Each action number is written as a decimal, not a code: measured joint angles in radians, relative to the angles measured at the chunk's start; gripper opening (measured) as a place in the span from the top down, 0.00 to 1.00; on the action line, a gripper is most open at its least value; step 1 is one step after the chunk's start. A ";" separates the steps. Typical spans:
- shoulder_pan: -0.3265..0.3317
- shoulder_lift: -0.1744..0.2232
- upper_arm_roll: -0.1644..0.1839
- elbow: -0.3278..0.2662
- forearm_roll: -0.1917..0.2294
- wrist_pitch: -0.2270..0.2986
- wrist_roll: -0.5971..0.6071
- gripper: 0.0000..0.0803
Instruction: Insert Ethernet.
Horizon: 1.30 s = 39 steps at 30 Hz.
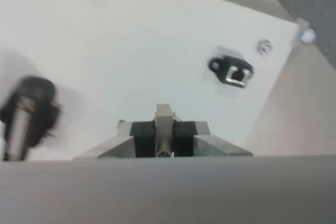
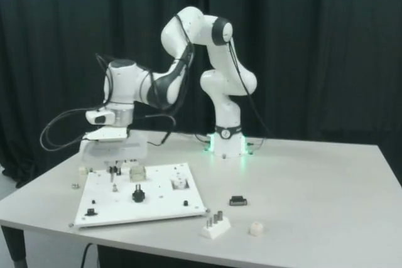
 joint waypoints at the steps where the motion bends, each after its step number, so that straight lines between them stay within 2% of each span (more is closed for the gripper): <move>1: -0.005 0.002 -0.004 0.000 0.008 0.007 -0.024 0.92; 7: -0.031 0.017 -0.032 0.003 0.070 0.051 -0.151 0.92; 10: -0.040 0.026 -0.043 0.008 0.089 0.065 -0.260 0.92; 13: -0.049 0.036 -0.052 0.017 0.113 0.071 -0.393 0.92; 20: -0.056 0.066 -0.076 0.054 0.161 0.071 -0.602 0.92; 30: -0.064 0.115 -0.086 0.114 0.204 0.064 -0.764 0.92; 39: -0.065 0.162 -0.086 0.174 0.218 0.038 -0.898 0.92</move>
